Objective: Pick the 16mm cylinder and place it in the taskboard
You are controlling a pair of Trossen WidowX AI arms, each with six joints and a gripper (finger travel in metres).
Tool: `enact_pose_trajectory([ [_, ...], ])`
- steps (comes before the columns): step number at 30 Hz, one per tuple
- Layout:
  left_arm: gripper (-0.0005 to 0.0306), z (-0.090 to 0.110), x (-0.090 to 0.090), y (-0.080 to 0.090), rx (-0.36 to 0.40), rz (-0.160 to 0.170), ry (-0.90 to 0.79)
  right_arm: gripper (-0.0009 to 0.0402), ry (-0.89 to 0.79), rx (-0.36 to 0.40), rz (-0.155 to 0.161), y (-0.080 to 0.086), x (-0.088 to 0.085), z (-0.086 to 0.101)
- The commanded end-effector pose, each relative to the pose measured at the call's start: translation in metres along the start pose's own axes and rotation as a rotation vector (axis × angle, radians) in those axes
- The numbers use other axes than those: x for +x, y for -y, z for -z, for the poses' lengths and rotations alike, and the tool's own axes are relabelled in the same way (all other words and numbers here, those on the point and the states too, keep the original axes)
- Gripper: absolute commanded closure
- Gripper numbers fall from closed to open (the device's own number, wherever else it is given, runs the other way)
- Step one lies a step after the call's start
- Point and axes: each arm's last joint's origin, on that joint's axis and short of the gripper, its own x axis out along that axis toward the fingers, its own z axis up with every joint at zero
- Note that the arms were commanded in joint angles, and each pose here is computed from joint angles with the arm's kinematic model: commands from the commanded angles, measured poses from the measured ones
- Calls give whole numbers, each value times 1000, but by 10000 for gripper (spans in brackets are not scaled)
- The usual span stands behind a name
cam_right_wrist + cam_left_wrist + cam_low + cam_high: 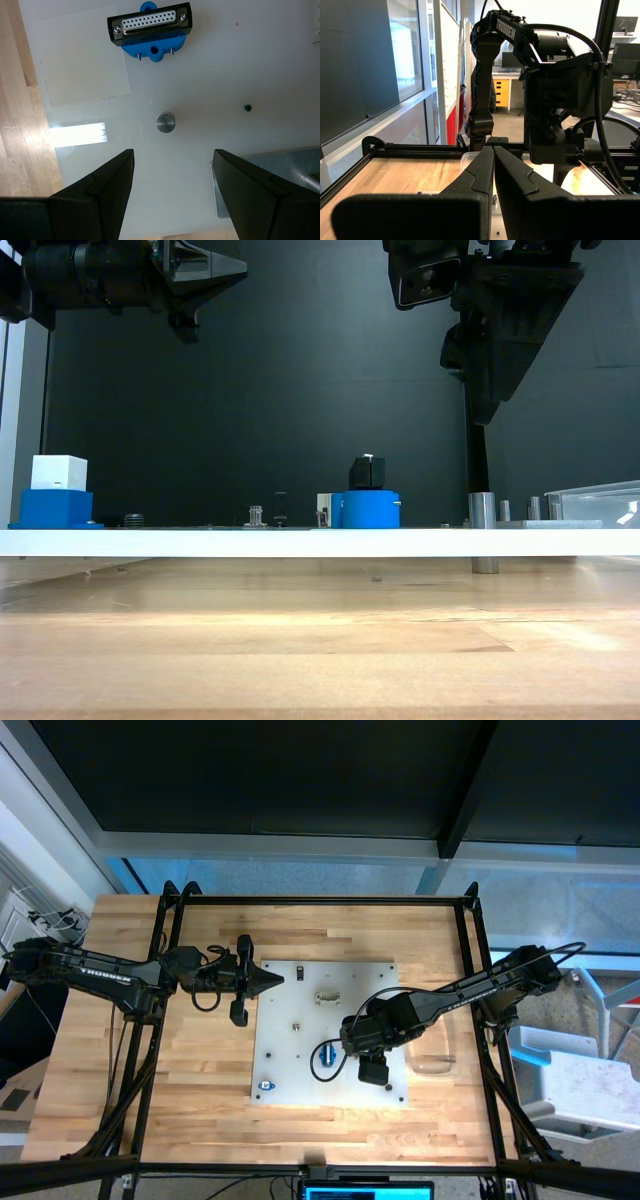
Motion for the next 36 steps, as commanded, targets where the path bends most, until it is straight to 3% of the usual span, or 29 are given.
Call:
enact_pose_trajectory([
  [1,300,0,0,0,0,0,0,173,1,0,0,0,0,0],
  [36,300,0,0,0,0,0,0,173,11,0,-6,-1,0,-1],
])
